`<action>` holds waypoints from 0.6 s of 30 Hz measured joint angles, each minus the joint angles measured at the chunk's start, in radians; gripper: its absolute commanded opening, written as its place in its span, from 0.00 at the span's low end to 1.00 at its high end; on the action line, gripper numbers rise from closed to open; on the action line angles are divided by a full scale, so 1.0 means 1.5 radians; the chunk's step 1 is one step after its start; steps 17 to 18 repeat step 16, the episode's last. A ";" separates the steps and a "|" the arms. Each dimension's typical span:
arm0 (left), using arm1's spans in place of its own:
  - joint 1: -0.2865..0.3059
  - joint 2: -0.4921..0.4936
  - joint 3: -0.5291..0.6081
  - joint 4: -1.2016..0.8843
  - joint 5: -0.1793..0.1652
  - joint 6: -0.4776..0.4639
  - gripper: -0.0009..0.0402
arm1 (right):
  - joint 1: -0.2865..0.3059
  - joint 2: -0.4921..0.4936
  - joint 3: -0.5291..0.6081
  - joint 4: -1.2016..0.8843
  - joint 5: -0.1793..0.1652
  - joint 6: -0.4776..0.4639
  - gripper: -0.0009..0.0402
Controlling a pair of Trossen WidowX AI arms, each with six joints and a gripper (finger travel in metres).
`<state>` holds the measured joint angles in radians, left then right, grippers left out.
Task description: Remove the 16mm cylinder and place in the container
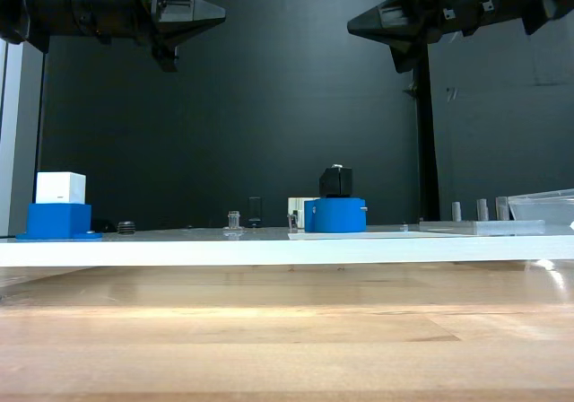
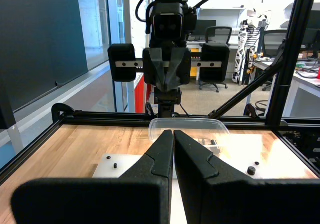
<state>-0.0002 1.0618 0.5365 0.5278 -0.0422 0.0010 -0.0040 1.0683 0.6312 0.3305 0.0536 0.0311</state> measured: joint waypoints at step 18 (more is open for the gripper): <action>0.000 0.000 0.000 0.000 0.000 0.000 0.02 | -0.044 0.000 -0.071 0.157 -0.054 0.025 0.02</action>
